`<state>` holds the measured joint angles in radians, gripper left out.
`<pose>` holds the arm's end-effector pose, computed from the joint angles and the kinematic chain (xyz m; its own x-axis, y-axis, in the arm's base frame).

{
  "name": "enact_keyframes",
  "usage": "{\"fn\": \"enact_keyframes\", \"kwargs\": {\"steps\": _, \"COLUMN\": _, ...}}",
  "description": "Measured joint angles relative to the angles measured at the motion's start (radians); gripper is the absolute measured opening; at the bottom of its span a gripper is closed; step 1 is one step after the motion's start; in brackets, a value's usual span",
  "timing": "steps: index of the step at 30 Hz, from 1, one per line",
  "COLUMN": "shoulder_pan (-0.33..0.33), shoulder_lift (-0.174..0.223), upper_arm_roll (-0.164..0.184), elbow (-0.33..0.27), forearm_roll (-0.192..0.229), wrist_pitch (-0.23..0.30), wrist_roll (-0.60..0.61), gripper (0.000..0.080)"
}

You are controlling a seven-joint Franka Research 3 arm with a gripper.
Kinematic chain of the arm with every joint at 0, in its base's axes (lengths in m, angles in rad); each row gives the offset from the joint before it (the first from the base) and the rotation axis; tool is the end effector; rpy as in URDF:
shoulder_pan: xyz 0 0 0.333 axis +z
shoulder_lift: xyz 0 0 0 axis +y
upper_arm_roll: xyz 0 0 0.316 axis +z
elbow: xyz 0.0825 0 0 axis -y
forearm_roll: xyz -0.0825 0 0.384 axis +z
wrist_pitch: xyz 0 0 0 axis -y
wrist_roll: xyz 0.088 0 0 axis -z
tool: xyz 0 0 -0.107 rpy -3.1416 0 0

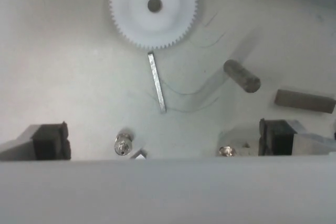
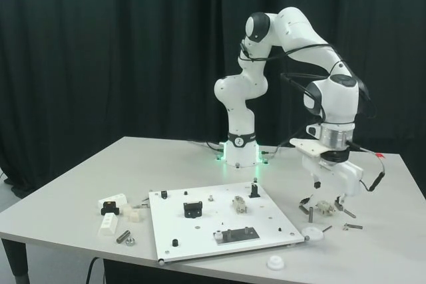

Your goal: Place square peg 1.

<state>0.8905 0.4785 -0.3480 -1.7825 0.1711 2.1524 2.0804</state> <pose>0.5392 0.3536 0.2946 -0.0352 -0.9978 0.0558 -0.9978 0.0383 0.0538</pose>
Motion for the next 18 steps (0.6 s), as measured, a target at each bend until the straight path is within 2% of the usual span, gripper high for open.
{"fn": "enact_keyframes", "kwargs": {"steps": 7, "shoulder_pan": 0.008, "shoulder_lift": -0.016, "upper_arm_roll": -0.016, "elbow": 0.006, "forearm_roll": -0.012, "wrist_pitch": -0.023, "wrist_roll": 0.000, "gripper": 0.0800}}
{"fn": "enact_keyframes", "kwargs": {"steps": 18, "shoulder_pan": 0.011, "shoulder_lift": -0.027, "upper_arm_roll": -0.028, "elbow": 0.007, "forearm_roll": -0.024, "wrist_pitch": -0.029, "wrist_roll": 0.000, "gripper": 0.0800}}
